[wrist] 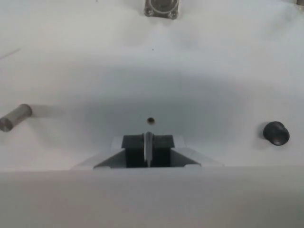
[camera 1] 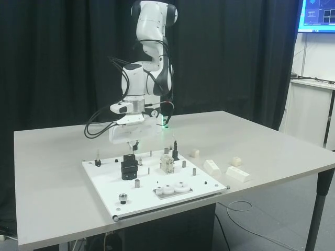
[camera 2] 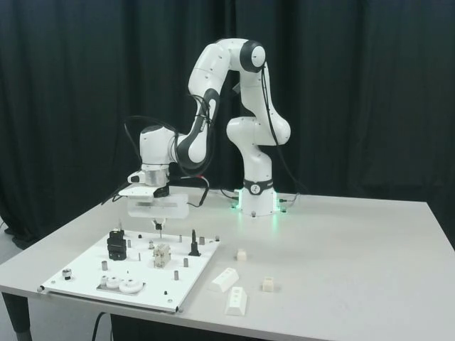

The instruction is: Insert round peg 1.

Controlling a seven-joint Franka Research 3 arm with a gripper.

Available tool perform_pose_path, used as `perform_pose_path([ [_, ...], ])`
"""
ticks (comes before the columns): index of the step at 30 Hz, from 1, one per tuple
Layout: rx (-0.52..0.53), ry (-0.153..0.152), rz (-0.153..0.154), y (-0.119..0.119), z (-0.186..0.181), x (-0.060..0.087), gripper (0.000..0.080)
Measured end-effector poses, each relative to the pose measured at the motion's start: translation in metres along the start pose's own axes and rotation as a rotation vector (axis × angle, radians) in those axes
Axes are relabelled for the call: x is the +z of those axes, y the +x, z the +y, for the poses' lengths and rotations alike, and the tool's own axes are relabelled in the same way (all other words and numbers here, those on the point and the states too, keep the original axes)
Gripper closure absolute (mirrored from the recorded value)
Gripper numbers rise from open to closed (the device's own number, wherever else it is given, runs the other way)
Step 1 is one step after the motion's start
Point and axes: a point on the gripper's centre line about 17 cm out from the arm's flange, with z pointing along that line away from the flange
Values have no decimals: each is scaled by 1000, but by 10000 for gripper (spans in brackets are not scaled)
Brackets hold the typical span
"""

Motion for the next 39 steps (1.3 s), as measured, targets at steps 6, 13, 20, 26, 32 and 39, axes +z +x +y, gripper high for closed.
perform_pose_path([
  [6,9,-8,17,1,1,2,771],
  [13,10,-11,31,4,2,3,771],
  [20,16,-13,42,7,2,2,771],
  [26,12,-22,50,10,3,3,771],
  [32,9,-32,56,13,4,3,771],
  [39,5,-34,57,13,5,3,771],
])
